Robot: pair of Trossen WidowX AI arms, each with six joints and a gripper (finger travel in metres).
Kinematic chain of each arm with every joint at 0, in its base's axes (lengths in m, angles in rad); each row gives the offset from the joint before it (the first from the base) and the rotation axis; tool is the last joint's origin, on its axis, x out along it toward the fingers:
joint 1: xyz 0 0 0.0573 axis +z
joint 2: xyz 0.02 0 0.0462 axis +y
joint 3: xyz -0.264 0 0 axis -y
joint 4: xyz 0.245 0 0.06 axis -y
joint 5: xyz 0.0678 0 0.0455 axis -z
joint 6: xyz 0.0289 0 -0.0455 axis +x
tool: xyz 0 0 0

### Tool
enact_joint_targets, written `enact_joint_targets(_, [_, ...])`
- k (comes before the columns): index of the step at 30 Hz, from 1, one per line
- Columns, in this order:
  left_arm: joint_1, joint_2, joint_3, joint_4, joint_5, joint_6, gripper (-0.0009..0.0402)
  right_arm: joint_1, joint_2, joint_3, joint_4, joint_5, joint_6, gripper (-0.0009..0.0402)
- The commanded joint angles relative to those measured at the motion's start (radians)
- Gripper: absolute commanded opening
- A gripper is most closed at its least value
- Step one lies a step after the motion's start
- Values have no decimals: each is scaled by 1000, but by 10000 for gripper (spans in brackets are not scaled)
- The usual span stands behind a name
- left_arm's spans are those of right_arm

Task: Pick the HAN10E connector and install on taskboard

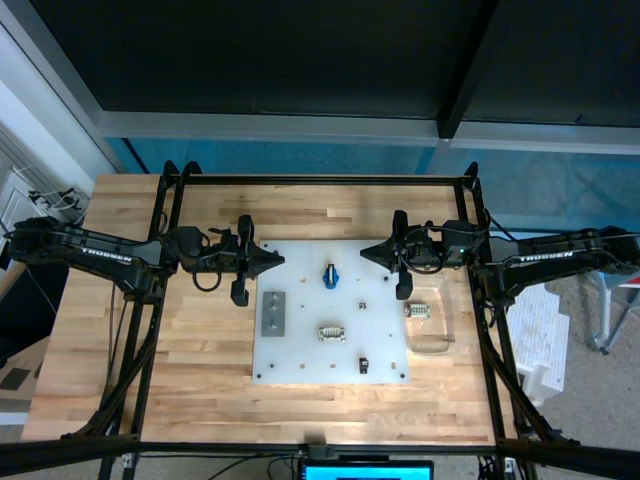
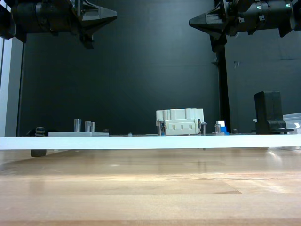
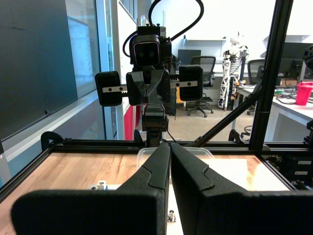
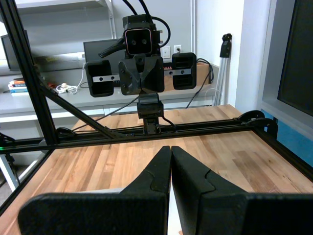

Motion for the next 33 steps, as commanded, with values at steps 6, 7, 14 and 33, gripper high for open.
enact_joint_targets(6, [0,0,0,0,0,0,1,0,0,0,8,0,-4,0])
enact_joint_targets(7, [0,0,0,0,0,0,1,0,0,0,8,0,-4,0])
enact_joint_targets(14, [0,0,0,0,0,0,1,0,0,0,7,0,-3,0])
enact_joint_targets(33, [0,0,0,0,0,0,1,8,34,285,-829,-6,-7,0])
